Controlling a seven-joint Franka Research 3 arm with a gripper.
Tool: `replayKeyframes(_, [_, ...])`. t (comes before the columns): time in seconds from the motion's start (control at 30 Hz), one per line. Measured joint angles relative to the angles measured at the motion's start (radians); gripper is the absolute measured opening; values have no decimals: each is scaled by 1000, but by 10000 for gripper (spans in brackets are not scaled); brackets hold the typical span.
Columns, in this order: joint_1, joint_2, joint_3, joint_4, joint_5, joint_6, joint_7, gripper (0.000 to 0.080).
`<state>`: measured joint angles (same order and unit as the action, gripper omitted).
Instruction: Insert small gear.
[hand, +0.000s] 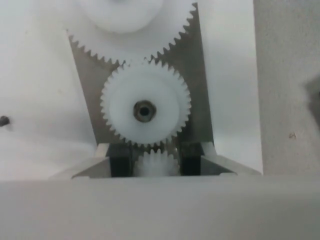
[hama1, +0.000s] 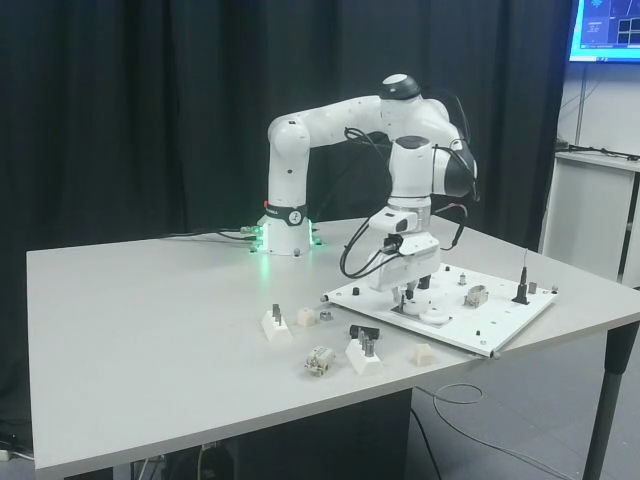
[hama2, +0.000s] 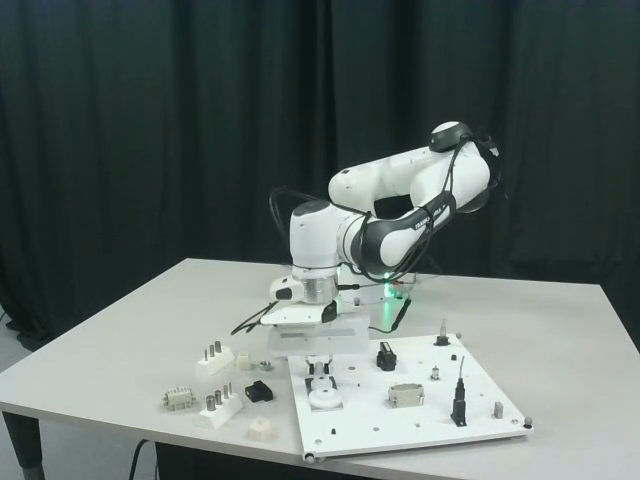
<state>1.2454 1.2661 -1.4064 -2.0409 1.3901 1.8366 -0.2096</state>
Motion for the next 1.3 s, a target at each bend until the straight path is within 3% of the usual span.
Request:
replayKeyframes(0.43, [-22, 2, 3, 37, -43, -28, -17, 199])
replayKeyframes(0.87, [-22, 3, 3, 38, -45, -29, -40, 199])
replayKeyframes(1.3, [-19, 3, 3, 38, -46, -29, -157, 199])
